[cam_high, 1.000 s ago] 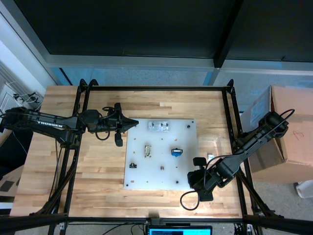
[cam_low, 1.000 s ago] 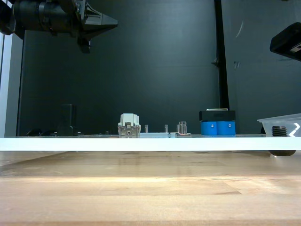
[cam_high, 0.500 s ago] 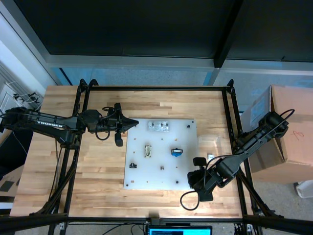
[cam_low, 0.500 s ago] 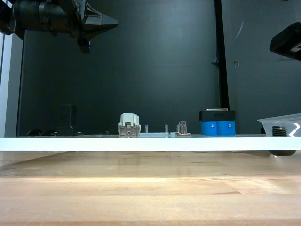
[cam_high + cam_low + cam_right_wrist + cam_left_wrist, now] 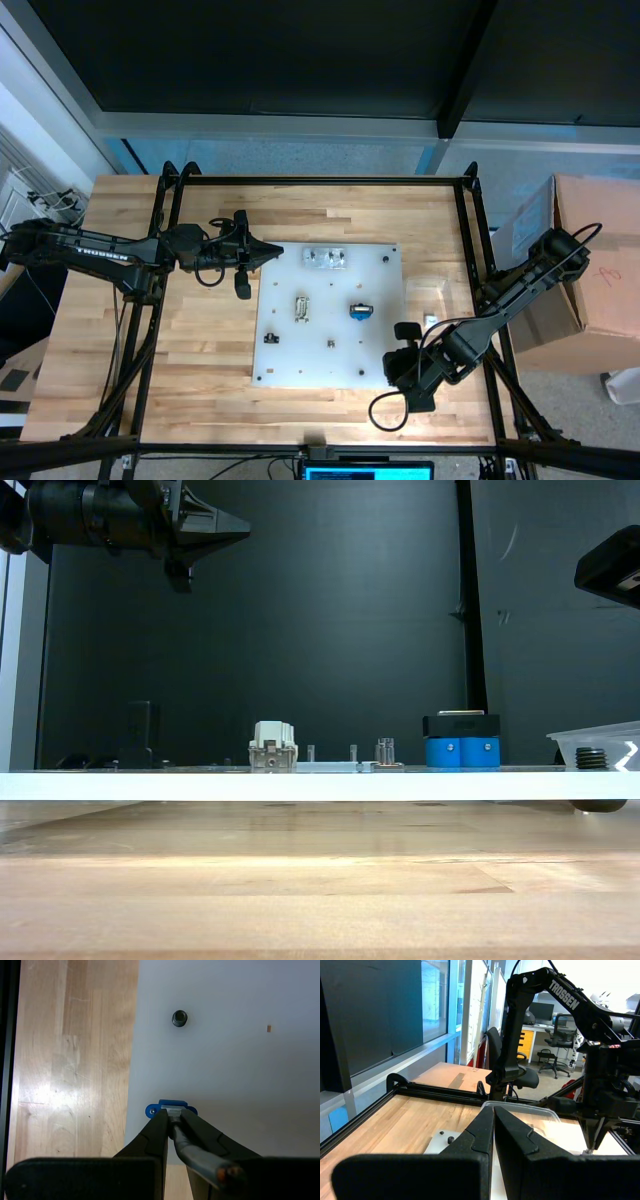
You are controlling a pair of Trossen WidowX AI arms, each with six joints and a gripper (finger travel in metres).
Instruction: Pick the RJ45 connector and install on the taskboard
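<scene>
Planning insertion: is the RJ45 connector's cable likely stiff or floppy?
The RJ45 connector, in the right gripper over the board's near edge, looks small: probably light. Its grey cable runs straight: likely stiff. Left gripper hovers by its left edge.

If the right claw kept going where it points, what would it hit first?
Probably the white task board near its edge: the right gripper, shut on the blue-flanged RJ45 connector, points down at it. Left gripper hangs shut at the board's left edge.

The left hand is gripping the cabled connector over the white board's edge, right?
No, the right hand grips the RJ45 connector there, as the right wrist view shows; the left hand, shut and empty, hovers by the far left corner of the board.
</scene>
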